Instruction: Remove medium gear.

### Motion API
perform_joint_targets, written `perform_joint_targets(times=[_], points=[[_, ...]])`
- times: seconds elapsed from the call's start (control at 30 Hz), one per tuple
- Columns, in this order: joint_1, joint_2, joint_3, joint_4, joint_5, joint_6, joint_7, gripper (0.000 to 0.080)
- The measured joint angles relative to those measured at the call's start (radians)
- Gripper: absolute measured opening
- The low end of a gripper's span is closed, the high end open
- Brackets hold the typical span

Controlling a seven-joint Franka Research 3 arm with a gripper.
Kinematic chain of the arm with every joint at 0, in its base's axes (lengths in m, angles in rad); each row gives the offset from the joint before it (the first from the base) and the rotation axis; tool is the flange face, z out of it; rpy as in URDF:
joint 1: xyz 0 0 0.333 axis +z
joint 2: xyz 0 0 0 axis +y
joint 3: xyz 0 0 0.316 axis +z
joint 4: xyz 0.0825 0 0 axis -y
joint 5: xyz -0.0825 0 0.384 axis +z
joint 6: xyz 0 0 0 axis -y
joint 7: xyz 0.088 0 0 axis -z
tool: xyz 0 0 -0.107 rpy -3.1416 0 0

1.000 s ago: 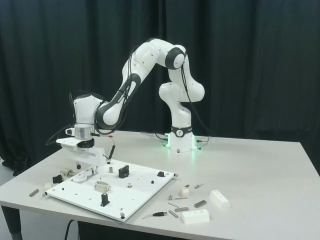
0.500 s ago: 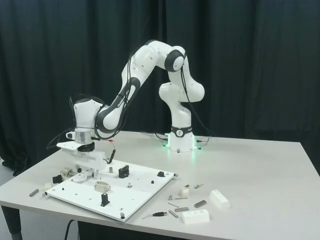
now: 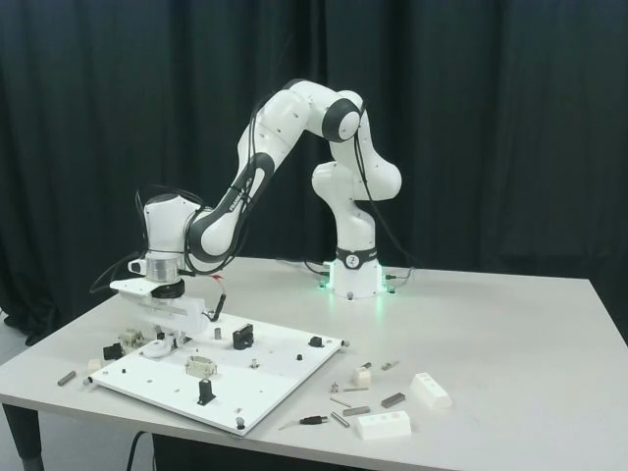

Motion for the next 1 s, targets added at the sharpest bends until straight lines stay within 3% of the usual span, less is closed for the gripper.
perform_joint_targets(times=[1.0], points=[[-0.011, 0.000, 0.004, 0.013, 0.002, -0.027, -0.068, 0.0393]])
